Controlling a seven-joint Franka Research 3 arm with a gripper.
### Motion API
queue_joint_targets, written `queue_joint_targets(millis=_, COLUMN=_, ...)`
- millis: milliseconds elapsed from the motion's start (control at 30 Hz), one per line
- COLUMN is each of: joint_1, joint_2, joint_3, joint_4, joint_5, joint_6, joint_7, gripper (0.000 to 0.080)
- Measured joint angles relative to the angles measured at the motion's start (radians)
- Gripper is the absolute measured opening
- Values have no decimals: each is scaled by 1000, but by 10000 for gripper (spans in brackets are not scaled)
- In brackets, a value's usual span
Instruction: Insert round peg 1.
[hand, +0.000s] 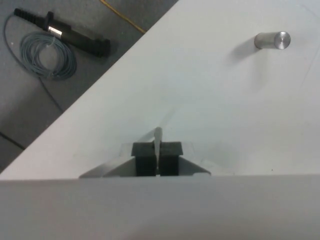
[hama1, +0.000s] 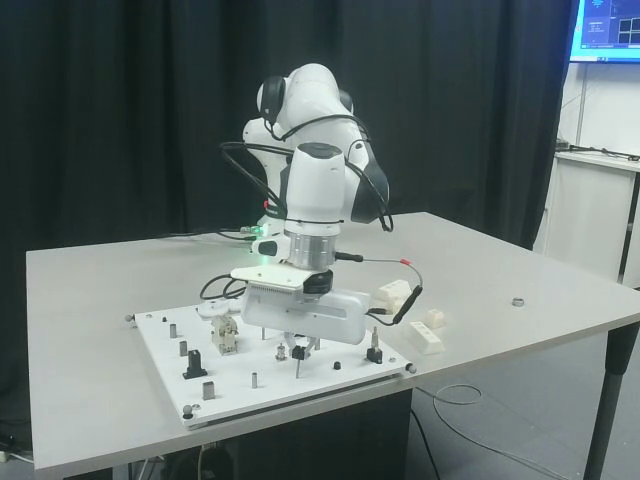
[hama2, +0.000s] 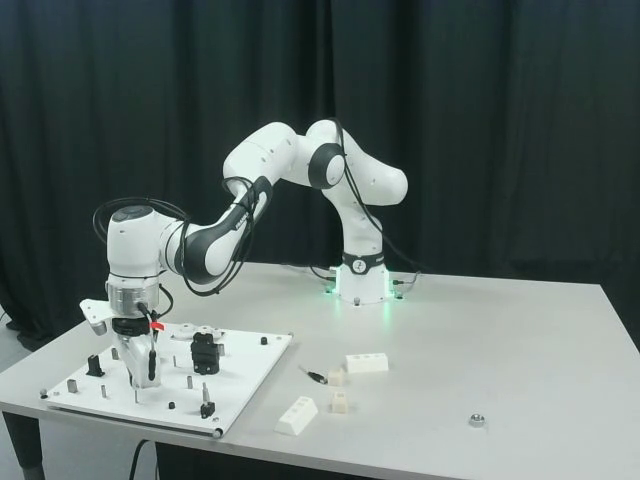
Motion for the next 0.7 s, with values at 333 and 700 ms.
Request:
queue_joint_targets(millis=333, joint_1=0, joint_2=0, joint_3=0, joint_4=0, joint_5=1, joint_6=0, joint_7=-12, gripper=14)
queue_joint_targets(millis=700, joint_1=6, joint_2=0, joint_3=2, joint_4=2, joint_5=12, joint_6=-1, joint_7=-20, gripper=14)
